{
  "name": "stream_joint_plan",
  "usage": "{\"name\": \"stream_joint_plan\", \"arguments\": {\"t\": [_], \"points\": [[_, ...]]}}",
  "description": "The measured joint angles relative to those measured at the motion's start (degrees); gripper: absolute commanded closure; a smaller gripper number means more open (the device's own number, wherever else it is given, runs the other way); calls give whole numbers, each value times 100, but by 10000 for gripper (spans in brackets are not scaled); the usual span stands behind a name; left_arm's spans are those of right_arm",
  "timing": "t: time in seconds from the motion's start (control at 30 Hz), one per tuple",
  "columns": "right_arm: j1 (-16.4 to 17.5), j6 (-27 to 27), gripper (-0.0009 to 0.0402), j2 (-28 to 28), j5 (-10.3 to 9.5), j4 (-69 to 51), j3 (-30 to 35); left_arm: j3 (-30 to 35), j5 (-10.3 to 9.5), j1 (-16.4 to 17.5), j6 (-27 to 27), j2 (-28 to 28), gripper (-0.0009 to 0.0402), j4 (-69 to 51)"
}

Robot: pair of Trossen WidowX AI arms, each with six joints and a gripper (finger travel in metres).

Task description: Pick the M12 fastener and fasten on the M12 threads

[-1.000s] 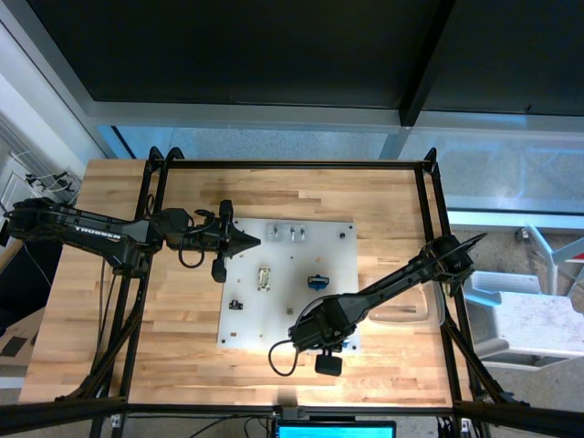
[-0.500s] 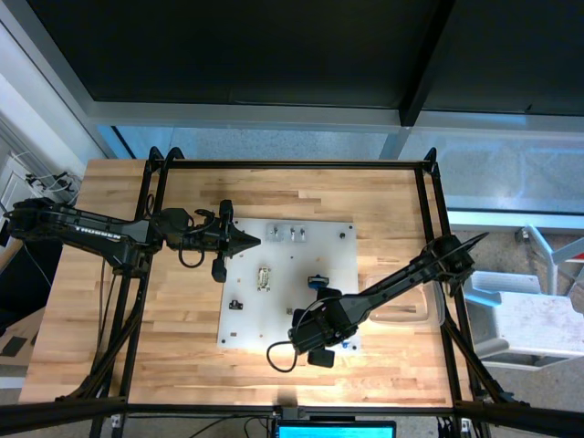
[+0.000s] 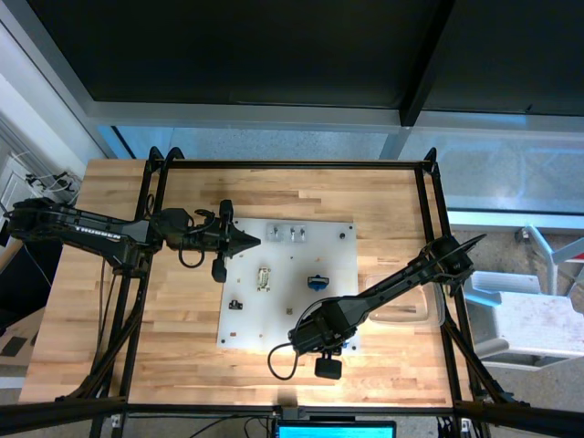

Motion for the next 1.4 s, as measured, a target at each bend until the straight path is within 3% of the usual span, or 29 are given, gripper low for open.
{"name": "stream_joint_plan", "arguments": {"t": [0.17,0.4,0.5,0.57,0.73,0.93,0.97,1.03,1.1,1.17,1.23,1.4], "points": [[-11,2,393,-9,85,-26,0,-2,2,0,0,0,393,0],[-20,63,393,-85,1172,-35,70,0,2,0,0,0,393,0],[-35,70,393,-92,1429,-39,72,0,0,0,0,-2,393,2],[-35,111,393,-79,1554,-35,72,-2,2,0,-2,0,393,0],[-31,151,393,-2,1572,-17,15,-2,2,0,-2,0,393,0],[-31,166,393,46,1488,92,9,0,0,0,0,-2,393,0],[-28,168,393,48,1390,116,4,0,0,0,-2,0,393,0],[-28,166,393,48,1029,105,2,-2,2,0,-2,0,393,0],[-50,127,393,46,332,96,2,-2,2,0,-2,0,393,0],[-31,125,393,39,-74,50,2,0,0,0,0,-2,393,0],[-11,127,393,0,-192,-39,0,0,0,0,-2,0,393,0],[-39,175,393,-63,-125,-79,2,0,2,0,0,-2,393,2]]}}
